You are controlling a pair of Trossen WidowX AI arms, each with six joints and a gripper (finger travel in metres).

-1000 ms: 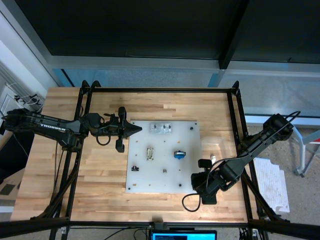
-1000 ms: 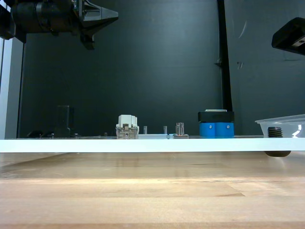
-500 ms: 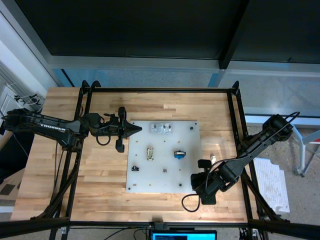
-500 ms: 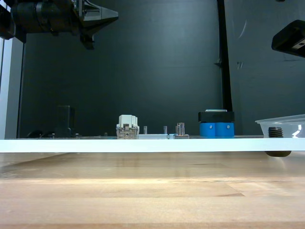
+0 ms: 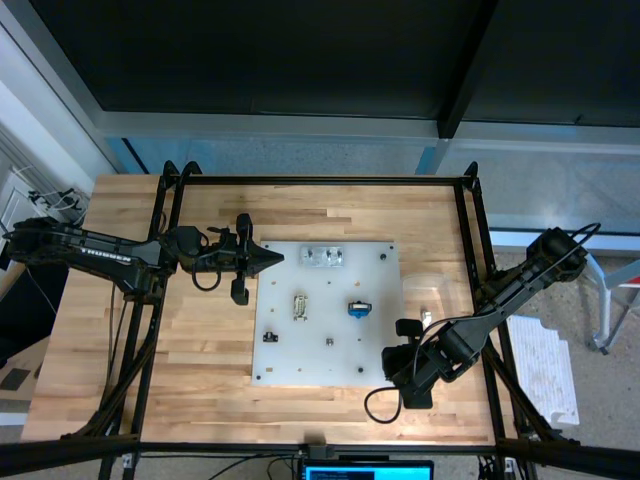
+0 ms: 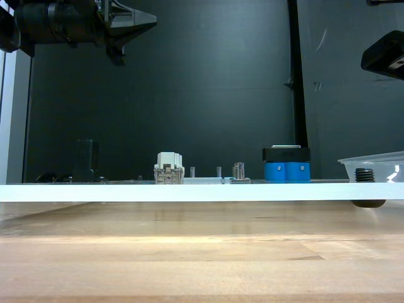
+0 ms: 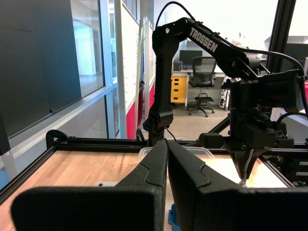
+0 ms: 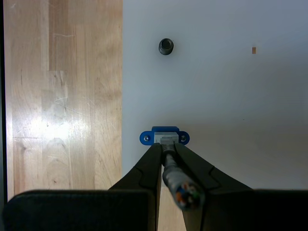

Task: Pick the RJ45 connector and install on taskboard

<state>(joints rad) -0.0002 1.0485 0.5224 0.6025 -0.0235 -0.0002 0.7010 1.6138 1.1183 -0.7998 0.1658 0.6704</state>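
Observation:
In the right wrist view my right gripper (image 8: pixel 166 150) is shut on the RJ45 connector (image 8: pixel 167 147), a whitish plug on a short cable stub with coloured wire ends. The plug's tip meets a small blue fitting (image 8: pixel 164 137) at the edge of the white taskboard (image 8: pixel 216 96). From above, the right gripper (image 5: pixel 400 372) points down at the near right corner of the taskboard (image 5: pixel 300 350). My left gripper (image 5: pixel 275 258) hangs shut and empty over the board's far left corner, high up in the low view (image 6: pixel 148 24).
On the board stand a grey-white connector block (image 6: pixel 168 169), a blue and black fitting (image 6: pixel 286 164) and small metal posts. A clear plastic tray (image 6: pixel 372 165) holding a black screw sits right of the board. The black frame rails (image 5: pixel 470 240) border the table.
The right arm's part in the low view has sunk very slightly. The left arm has not moved.

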